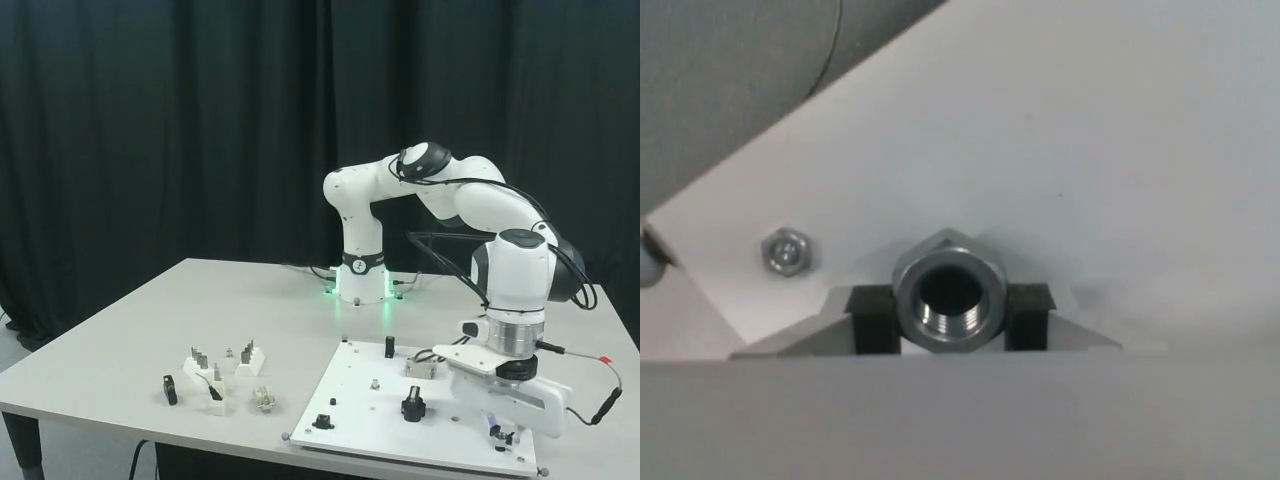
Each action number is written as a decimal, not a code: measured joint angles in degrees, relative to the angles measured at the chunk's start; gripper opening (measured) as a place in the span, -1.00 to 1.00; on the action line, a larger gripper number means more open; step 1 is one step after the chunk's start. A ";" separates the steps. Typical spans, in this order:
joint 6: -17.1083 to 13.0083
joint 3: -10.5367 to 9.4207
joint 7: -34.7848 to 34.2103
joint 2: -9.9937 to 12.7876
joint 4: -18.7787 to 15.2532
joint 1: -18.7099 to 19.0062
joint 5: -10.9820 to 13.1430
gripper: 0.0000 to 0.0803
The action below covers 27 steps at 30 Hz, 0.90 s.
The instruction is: Insert bolt 4.
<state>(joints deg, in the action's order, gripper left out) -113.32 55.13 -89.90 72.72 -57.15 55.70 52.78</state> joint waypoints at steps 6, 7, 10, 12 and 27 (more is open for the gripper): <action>0.14 -0.09 -6.69 0.14 0.51 -0.25 -0.35 -0.44; 0.17 -0.12 -8.09 0.14 0.58 -0.32 -0.36 -0.44; 0.31 -0.28 -12.10 0.16 0.86 -0.57 -0.36 -0.44; 0.38 -0.42 -14.05 0.15 1.05 -0.75 -0.36 -0.44; 1.70 -1.81 -27.11 0.15 3.15 -2.71 -0.35 -0.44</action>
<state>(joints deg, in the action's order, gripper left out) -111.62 53.33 -117.01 72.87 -54.00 52.98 52.42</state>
